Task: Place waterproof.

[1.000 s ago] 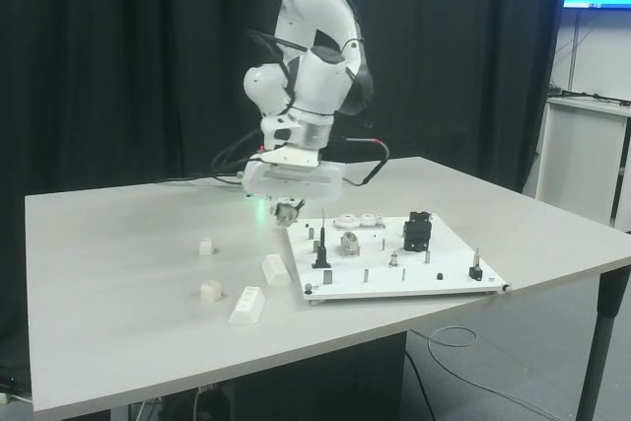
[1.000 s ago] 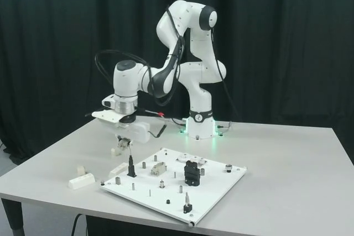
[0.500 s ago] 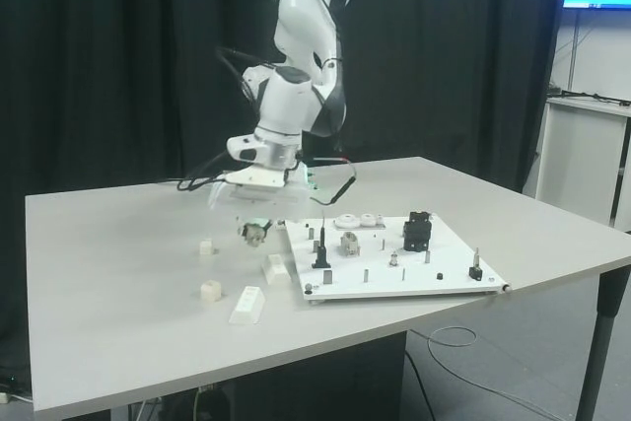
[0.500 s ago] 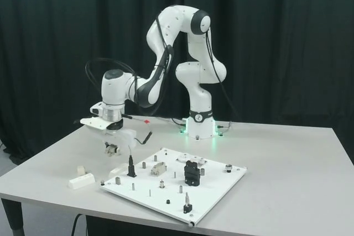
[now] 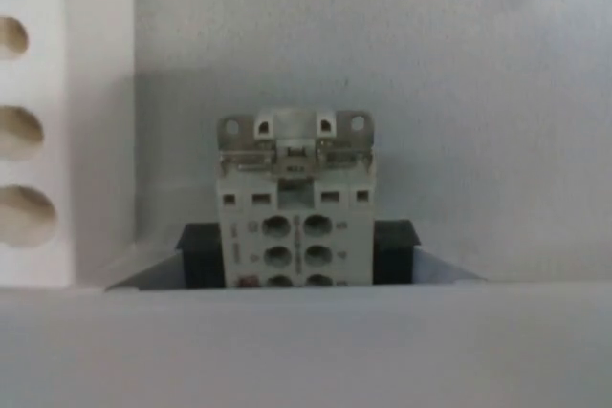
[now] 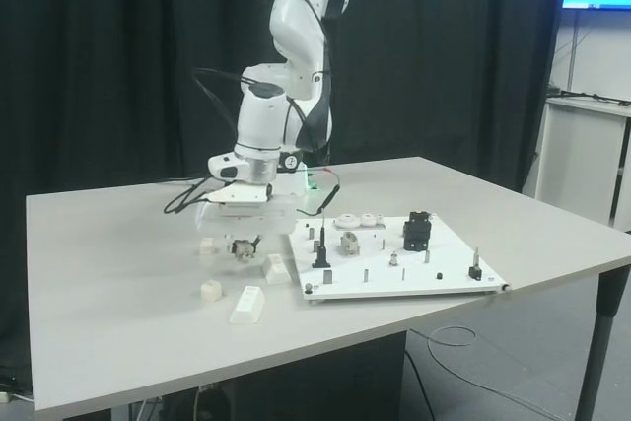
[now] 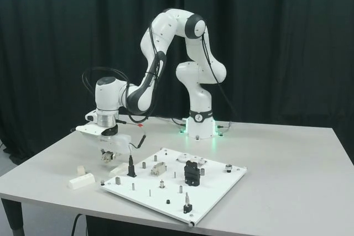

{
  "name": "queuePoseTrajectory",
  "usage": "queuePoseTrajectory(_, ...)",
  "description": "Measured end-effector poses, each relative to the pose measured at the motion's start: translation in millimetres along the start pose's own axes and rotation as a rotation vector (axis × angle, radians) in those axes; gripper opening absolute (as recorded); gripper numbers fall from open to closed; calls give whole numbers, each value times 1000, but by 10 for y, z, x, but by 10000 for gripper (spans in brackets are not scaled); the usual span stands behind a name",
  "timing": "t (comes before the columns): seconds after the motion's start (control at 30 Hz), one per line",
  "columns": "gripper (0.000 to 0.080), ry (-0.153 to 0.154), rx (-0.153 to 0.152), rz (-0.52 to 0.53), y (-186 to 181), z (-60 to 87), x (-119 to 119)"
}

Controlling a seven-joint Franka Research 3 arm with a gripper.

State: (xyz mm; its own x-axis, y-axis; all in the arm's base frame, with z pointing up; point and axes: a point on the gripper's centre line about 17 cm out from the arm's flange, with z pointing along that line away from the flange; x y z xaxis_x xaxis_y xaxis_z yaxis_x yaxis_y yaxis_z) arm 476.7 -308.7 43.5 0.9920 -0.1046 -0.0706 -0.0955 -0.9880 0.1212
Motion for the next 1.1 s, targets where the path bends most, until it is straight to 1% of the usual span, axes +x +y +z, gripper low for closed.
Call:
queuePoseTrajectory(0.27,313,9,24,15,8,81,19)
queuePoseTrajectory(0.63,313,-2,36,28,30,220,26)
queuePoseTrajectory(0.77,313,-7,44,29,27,241,39)
queuePoseTrajectory(0.8,476,-8,46,30,26,239,47)
queuePoseTrajectory(1.0,476,-10,61,33,8,150,137)
queuePoseTrajectory(1.03,724,-10,64,33,8,126,157)
queuePoseTrajectory(1.1,724,-15,70,33,5,77,189)
